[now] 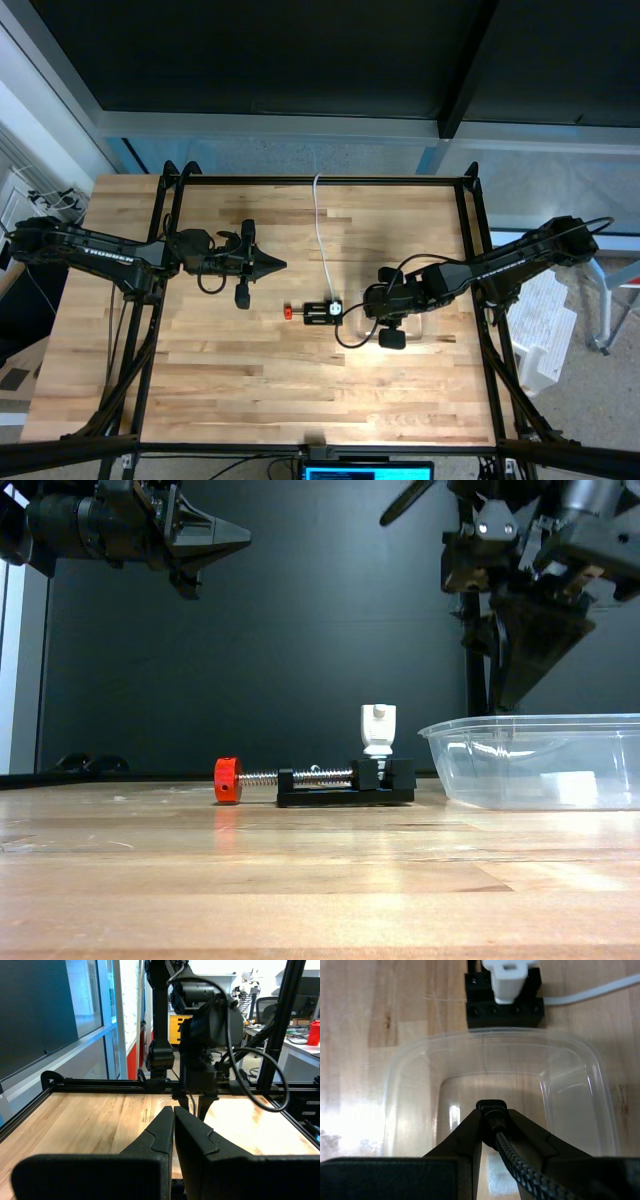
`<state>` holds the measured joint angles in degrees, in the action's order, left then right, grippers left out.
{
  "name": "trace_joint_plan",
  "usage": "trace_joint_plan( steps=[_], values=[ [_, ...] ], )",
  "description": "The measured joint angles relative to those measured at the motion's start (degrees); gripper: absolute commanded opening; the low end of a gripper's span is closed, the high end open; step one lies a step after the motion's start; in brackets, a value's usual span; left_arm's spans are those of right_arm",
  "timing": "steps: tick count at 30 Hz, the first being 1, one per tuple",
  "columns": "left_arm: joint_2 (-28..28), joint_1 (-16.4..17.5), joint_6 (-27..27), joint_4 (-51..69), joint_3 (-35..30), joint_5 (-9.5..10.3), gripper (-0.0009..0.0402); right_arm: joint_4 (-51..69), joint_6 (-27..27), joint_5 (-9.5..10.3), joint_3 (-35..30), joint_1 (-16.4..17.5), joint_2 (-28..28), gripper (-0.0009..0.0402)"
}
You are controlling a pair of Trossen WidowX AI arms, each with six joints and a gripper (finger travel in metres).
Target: Remove the power plug from the receptacle and place in the container
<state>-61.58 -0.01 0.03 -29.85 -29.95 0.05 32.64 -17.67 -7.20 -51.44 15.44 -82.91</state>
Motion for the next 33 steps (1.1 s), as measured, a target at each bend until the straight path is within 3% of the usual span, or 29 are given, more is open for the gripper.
trace_joint_plan(
  steps=[9,21,33],
  values=[
    [0.0,0.0,0.0,0.0,0.0,0.00,0.0000,-0.8,-1.6,-1.60,4.4,0.7,2.6,0.0075],
    [0.0,0.0,0.0,0.0,0.0,0.00,0.0000,-4.1,-2.4,-2.25,7.4,1.3,5.7,0.0143],
    [0.0,0.0,0.0,0.0,0.0,0.00,0.0000,-3.5,-2.6,-2.25,8.6,1.5,8.7,0.0154]
  ],
)
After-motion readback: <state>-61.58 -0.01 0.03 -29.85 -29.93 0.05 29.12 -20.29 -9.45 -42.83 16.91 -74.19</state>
